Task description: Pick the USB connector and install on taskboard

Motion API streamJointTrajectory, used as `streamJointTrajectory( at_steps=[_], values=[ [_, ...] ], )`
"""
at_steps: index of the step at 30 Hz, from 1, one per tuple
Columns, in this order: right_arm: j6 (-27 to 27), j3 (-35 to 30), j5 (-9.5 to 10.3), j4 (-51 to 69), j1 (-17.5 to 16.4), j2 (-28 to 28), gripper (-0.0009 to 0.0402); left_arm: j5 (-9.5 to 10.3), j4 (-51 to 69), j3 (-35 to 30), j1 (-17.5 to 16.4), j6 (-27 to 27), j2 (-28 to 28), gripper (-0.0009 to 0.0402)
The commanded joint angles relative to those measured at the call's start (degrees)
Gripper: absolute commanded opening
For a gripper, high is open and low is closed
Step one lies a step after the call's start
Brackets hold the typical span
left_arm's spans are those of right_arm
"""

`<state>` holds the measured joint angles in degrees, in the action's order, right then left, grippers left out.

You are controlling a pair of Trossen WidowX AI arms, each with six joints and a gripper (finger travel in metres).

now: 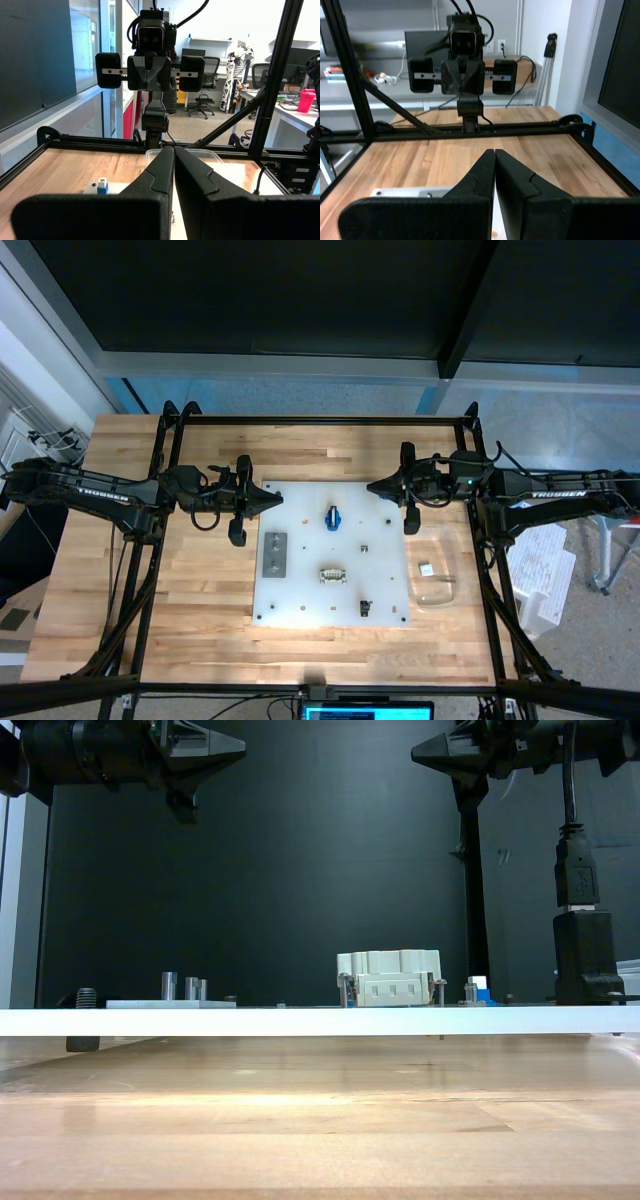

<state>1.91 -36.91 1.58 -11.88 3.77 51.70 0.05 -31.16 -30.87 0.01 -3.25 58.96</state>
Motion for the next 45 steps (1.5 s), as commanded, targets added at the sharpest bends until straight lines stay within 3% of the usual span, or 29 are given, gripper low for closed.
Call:
streamJointTrajectory(
  at_steps=[1,45],
  values=[
    [0.7,1.3,-0.02,-3.1,0.0,0.0,0.0,0.0,0.0,0.0,0.0,0.0,0.0,0.0],
    [0.7,5.6,0.02,-9.2,0.0,0.0,0.0,0.0,0.0,0.0,0.0,0.0,0.0,0.0]
  ],
)
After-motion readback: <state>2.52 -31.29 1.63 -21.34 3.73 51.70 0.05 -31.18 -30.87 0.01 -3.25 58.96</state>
